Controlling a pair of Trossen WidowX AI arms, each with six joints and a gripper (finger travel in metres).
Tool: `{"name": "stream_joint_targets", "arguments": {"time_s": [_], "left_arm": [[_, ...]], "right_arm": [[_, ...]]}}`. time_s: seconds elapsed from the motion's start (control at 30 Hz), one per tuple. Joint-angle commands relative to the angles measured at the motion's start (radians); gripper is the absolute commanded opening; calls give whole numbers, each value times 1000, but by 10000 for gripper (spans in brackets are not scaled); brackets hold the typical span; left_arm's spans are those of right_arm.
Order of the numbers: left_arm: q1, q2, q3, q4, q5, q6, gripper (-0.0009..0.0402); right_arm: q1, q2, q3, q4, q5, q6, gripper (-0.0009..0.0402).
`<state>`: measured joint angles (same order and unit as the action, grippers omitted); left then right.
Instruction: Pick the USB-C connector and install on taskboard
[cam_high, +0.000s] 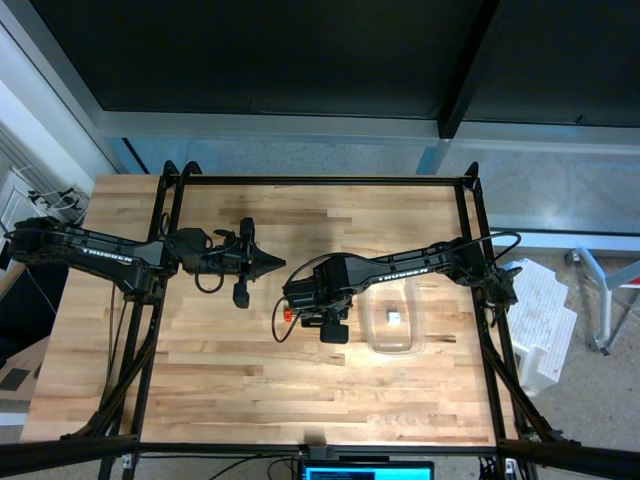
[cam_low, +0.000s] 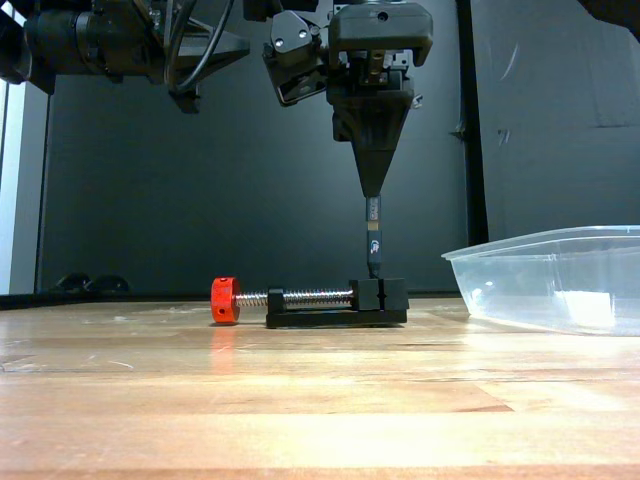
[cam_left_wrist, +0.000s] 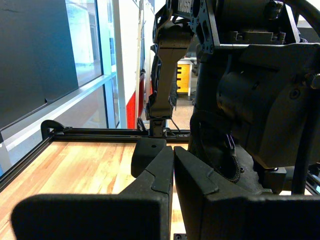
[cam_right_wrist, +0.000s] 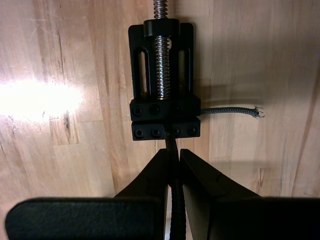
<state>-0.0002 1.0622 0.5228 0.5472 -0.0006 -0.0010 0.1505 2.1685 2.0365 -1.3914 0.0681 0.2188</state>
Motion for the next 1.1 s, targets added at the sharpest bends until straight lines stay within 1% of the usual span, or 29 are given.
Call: {"name": "stream_joint_targets", "arguments": {"time_s": [0.03,0.13,0.43,0.57,0.7,0.83,0.93,1.1], "left_arm": [[0,0,0,0,0,0,0],[0,0,0,0,0,0,0],[0,0,0,0,0,0,0],[0,0,0,0,0,0,0],[0,0,0,0,0,0,0],[0,0,0,0,0,0,0],[0,0,0,0,0,0,0],[0,0,0,0,0,0,0]], "right_arm": [[0,1,0,-2,3,0,0],[0,1,0,-2,10,0,0],[1,1,0,-2,8,-7,0],[0,1,0,-2,-8,-8,0],[0,1,0,-2,-8,-10,0],[0,1,0,-1,-4,-11,0],[0,1,0,-2,10,-11,0],[0,1,0,-2,9,-11,0]]}}
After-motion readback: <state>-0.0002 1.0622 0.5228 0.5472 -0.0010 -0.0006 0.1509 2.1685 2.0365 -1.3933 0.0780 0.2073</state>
